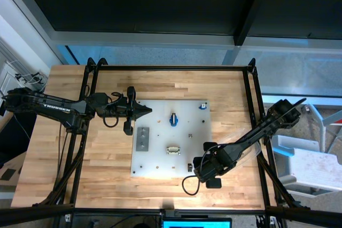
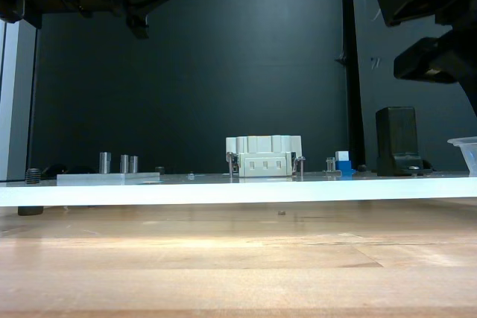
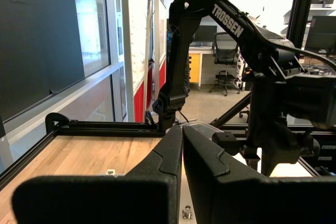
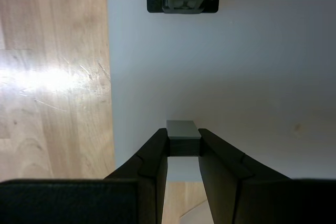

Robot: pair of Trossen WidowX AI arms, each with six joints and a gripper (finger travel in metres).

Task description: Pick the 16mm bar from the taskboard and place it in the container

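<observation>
the left gripper [image 1: 145,110] hangs closed and empty above the taskboard's [image 1: 160,158] left edge. over the board's near right corner, the right gripper [image 4: 182,145] is clamped on the 16mm bar [image 4: 182,129], so the pick looks done. the next move calls for a short carry rightward over the clear container [image 2: 466,153] just beside the board, then a release.

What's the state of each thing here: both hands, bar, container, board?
16mm bar: clamped in the right hand, above the taskboard, not in the container.
right hand: shut on the 16mm bar, over the taskboard's near right corner.
left hand: shut, empty, raised over the taskboard's far left corner.
container: upright on the table, right of the taskboard.
taskboard: flat on the table.
</observation>
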